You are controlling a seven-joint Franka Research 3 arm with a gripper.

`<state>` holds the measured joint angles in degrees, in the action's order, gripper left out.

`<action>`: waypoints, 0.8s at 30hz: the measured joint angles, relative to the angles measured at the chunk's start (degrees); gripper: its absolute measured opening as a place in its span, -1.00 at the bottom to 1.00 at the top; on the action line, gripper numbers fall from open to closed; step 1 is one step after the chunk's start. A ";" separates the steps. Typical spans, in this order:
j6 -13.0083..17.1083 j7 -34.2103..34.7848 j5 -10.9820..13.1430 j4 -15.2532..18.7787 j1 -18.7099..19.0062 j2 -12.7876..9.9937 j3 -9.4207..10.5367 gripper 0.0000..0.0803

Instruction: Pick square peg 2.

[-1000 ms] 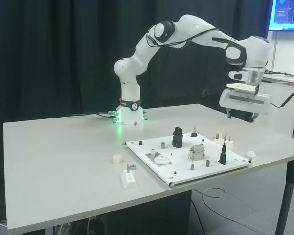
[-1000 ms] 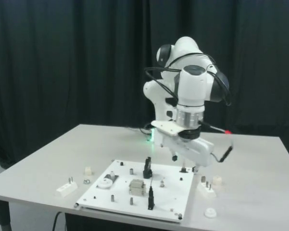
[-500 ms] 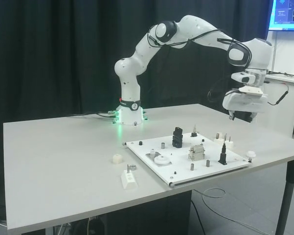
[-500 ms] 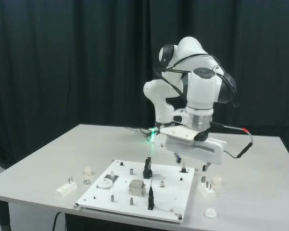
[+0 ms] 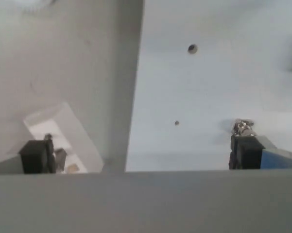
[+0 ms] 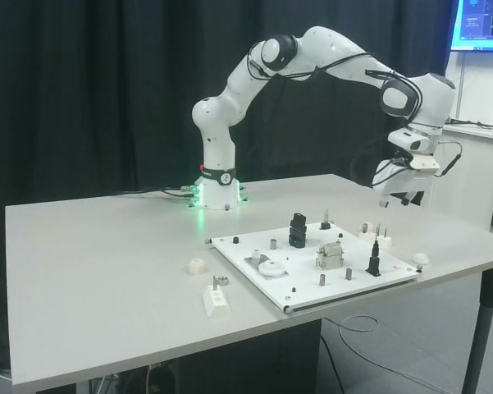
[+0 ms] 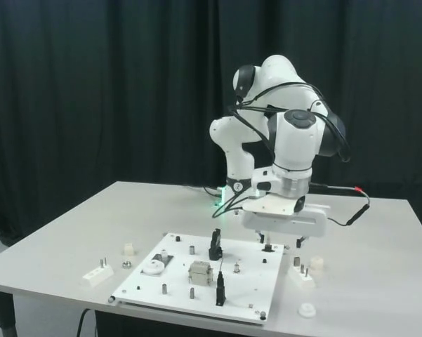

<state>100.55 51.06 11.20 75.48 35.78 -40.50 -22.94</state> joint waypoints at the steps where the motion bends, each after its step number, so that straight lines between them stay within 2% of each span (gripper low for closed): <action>1: -0.15 -0.70 0.00 0.23 0.03 0.09 0.21 0.99; 14: -0.21 -7.97 -0.80 5.27 1.73 2.60 2.15 0.99; 24: 1.42 -8.28 -2.03 9.04 3.81 4.48 2.48 0.99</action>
<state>101.96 42.78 9.17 84.52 39.59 -36.02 -20.46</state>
